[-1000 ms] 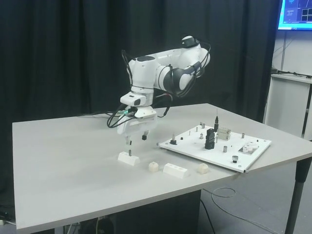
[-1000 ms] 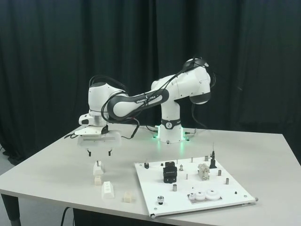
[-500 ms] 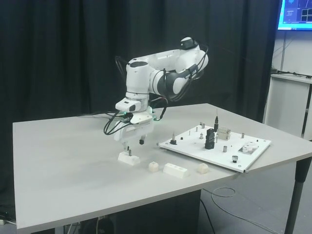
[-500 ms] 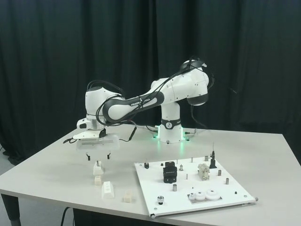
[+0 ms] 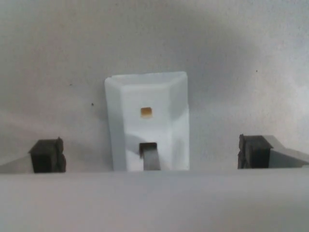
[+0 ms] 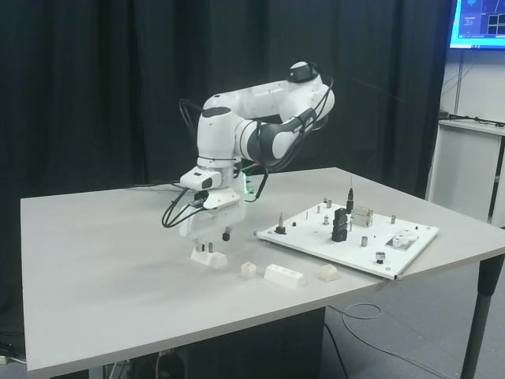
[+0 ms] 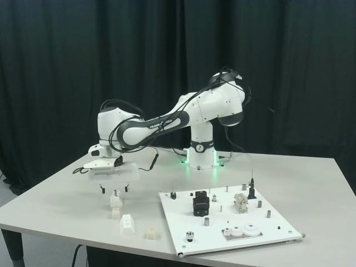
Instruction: Pick square peg 2.
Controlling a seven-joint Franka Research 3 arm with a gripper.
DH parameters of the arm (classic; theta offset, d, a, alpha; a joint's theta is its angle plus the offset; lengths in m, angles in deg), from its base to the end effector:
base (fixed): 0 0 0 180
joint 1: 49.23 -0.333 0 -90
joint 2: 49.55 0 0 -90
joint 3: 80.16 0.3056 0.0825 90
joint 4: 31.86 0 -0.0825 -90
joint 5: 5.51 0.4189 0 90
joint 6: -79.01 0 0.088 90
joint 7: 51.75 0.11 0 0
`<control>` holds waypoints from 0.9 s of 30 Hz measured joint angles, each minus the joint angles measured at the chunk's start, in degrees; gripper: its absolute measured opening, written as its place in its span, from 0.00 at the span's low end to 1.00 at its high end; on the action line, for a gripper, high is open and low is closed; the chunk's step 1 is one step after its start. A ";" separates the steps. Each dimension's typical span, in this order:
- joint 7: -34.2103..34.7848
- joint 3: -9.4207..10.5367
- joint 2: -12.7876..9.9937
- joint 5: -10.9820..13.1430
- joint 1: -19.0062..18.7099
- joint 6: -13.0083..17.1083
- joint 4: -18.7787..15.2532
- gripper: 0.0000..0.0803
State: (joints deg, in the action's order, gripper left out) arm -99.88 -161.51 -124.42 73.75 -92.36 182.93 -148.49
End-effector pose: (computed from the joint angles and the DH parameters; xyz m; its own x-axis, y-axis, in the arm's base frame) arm 0.5102 -0.2996 0.2007 0.9219 -0.3872 -0.0136 -0.3872 -0.9220 0.0036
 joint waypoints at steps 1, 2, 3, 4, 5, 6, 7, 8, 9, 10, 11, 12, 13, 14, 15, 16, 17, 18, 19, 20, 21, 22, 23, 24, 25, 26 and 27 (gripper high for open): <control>0.00 0.15 -0.03 0.02 0.21 0.02 0.15 1.00; 0.00 0.28 -0.06 0.03 0.42 0.03 0.31 1.00; 0.00 0.40 -0.10 0.04 0.60 0.04 0.46 1.00; 0.00 0.55 -0.15 0.04 0.79 0.08 0.62 1.00; 0.00 0.69 -0.19 0.04 0.96 0.13 0.74 1.00; 0.00 0.83 -0.25 0.04 1.13 0.17 0.86 1.00; 0.00 0.95 -0.30 0.04 1.30 0.20 0.98 1.00; 0.00 1.06 -0.36 0.04 1.44 0.23 1.09 1.00; 0.00 1.16 -0.41 0.04 1.60 0.26 1.20 1.00; 0.00 1.28 -0.43 0.04 1.75 0.31 1.30 1.00; 0.00 1.40 -0.43 0.04 1.89 0.35 1.39 1.00; 0.00 1.50 -0.43 0.03 2.02 0.39 1.47 1.00; 0.00 1.60 -0.43 0.03 2.16 0.42 1.57 1.00; 0.00 1.68 -0.43 0.03 2.29 0.44 1.66 1.00; 0.00 1.74 -0.44 0.03 2.41 0.44 1.73 1.00; -0.01 1.81 -0.44 0.03 2.52 0.44 1.81 1.00; -0.05 1.86 -0.44 0.03 2.61 0.45 1.87 1.00; -0.11 1.93 -0.44 0.02 2.70 0.45 1.92 1.00; -0.20 1.98 -0.44 0.02 2.78 0.46 1.97 1.00; -0.31 2.04 -0.44 0.02 2.85 0.48 2.00 1.00; -0.44 2.08 -0.44 0.01 2.91 0.50 2.03 1.00; -0.59 2.12 -0.44 0.01 2.95 0.53 2.05 1.00; -0.70 2.14 -0.44 0.01 2.99 0.56 2.07 1.00; -0.77 2.16 -0.44 0.01 3.02 0.60 2.07 1.00; -0.82 2.17 -0.44 0.01 3.03 0.62 2.07 0.85; -0.87 2.18 -0.44 0.00 3.05 0.65 2.07 0.85; -0.91 2.18 -0.44 0.00 3.06 0.67 2.07 0.85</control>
